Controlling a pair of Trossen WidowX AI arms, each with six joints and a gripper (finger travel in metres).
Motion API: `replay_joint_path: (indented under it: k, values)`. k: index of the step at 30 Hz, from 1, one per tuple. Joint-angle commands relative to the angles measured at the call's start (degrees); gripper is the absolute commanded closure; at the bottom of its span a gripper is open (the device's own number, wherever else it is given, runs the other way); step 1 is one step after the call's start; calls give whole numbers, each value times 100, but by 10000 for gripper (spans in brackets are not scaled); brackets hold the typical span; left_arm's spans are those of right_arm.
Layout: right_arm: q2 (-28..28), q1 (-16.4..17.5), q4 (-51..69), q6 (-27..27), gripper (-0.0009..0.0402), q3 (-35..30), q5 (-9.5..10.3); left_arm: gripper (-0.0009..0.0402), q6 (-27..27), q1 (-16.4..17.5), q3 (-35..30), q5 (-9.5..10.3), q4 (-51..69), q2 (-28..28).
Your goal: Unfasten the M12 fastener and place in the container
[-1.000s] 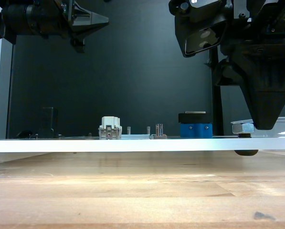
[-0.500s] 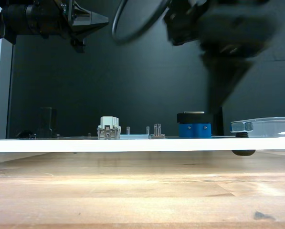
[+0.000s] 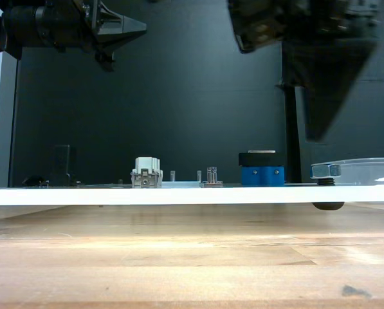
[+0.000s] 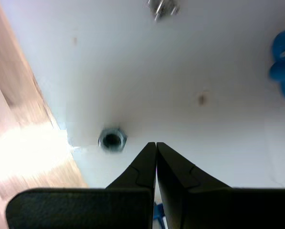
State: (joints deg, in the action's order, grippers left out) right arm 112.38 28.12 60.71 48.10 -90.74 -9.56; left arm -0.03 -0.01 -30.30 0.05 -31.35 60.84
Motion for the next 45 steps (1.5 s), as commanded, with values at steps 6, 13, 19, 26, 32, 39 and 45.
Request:
replay_joint_path:
  k: [6, 13, 19, 26, 32, 39, 45]
  values:
    - [-22, 9, 37, 918, 378, -358, 535, 393, 2, 0, -2, -2, 4, 2]
    - [168, 15, -24, 1300, 257, -354, 662, 393, 2, 0, -2, -2, 2, 2]
    - [249, 13, -66, 1196, 164, -352, 514, 393, 2, 0, -2, -2, 2, 2]
    - [490, -4, -111, 946, 132, -352, 446, 393, 2, 2, -2, -2, 2, 2]
    - [625, -11, -131, 946, 148, -326, 514, 393, 2, 0, -2, -2, -2, 2]
    - [625, -28, -157, 944, 183, -210, 511, 393, 2, 0, -2, -2, 0, 2]
    - [625, -66, -195, 938, 221, -155, 514, 393, 2, 2, -2, -2, 0, 2]
